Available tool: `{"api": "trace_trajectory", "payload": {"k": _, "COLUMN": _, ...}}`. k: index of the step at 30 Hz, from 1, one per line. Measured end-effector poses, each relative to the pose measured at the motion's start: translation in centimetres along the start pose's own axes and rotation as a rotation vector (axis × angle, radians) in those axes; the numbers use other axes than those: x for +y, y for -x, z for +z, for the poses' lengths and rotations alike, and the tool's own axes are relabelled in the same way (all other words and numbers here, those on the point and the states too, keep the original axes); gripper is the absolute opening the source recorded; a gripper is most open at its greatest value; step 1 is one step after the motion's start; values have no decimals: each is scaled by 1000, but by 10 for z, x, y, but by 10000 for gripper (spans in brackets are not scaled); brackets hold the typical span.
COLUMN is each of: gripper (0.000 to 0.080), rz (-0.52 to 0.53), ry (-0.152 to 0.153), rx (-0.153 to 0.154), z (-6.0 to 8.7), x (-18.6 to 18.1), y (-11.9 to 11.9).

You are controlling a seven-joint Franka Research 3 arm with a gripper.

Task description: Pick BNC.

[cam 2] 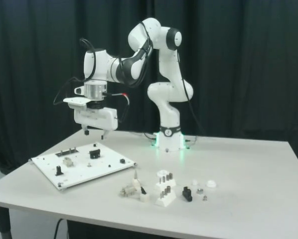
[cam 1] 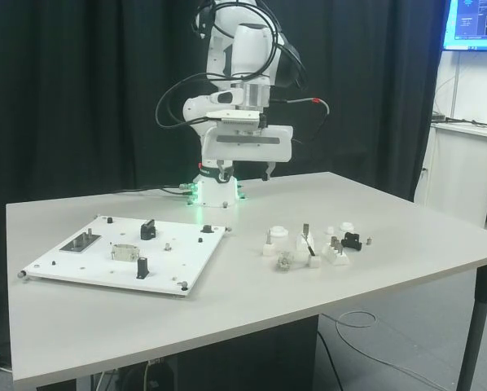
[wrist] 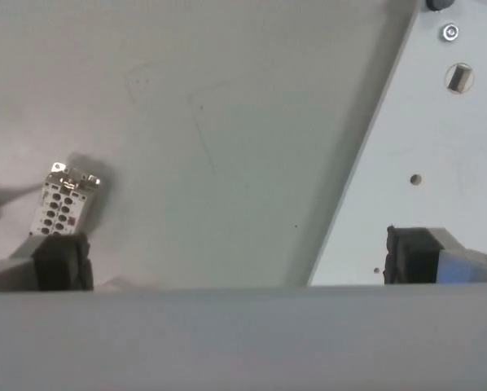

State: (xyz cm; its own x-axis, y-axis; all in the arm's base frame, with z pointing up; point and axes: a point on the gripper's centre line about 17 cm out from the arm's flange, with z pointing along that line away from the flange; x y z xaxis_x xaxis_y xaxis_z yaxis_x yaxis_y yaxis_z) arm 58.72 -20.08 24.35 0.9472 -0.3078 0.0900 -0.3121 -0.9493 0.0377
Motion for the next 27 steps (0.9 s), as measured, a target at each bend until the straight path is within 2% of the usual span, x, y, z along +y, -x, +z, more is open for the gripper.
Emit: {"api": "trace_trajectory", "payload": {"k": 27, "gripper": 802, "rz": -18, "ry": -25, "rx": 10, "z": -7, "x": -23, "y": -7}}
